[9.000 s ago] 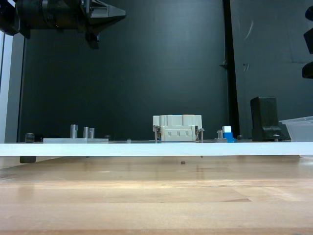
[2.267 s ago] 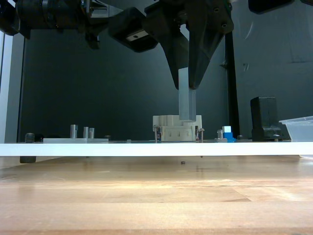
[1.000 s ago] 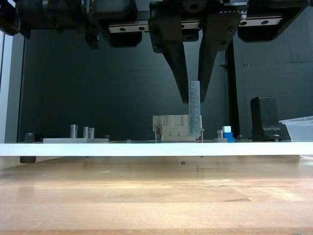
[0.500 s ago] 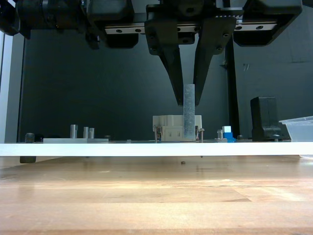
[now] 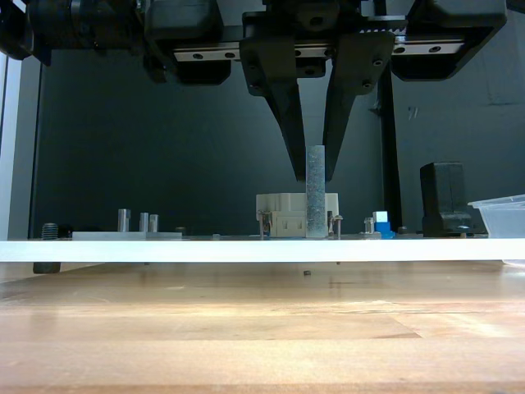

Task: Pick the 16mm bar and place in it's hole on the taskboard

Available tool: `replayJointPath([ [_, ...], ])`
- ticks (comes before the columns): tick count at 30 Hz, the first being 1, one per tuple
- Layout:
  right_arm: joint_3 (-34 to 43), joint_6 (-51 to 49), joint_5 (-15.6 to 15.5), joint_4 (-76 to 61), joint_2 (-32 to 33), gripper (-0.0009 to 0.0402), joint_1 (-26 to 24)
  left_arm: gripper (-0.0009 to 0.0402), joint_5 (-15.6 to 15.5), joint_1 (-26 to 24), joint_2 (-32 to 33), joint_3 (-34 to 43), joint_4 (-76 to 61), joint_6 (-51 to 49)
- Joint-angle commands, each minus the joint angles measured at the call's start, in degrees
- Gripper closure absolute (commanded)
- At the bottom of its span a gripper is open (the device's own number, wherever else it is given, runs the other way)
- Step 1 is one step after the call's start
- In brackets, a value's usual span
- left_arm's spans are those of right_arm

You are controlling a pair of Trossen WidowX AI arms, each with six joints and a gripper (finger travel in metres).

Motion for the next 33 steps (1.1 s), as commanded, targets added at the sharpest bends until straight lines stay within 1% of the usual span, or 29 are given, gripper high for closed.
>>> replayJointPath([
  [1, 0.0, 0.0, 0.0, 0.3, 0.1, 0.0320, 0.0, 0.0393, 0.0, 0.0, 0.0, 0.0, 0.0, 0.0],
  [6, 0.0, 0.1, -0.2, 0.3, 0.0, 0.0294, 0.0, 0.0393, 0.0, 0.0, 0.0, 0.0, 0.1, 0.0],
  [11, 0.0, 0.1, -0.4, 0.2, -0.2, 0.0279, 0.0, 0.0393, 0.0, 0.0, 0.0, 0.0, 0.0, 0.0],
  [19, 0.0, 0.1, -0.4, -0.5, -1.5, 0.0268, -0.1, 0.0393, 0.0, 0.0, 0.0, 0.0, 0.0, 0.0],
  [33, 0.0, 1.7, -0.4, -2.3, -6.4, 0.0251, -0.1, 0.0393, 0.0, 0.0, 0.0, 0.0, 0.0, 0.0],
])
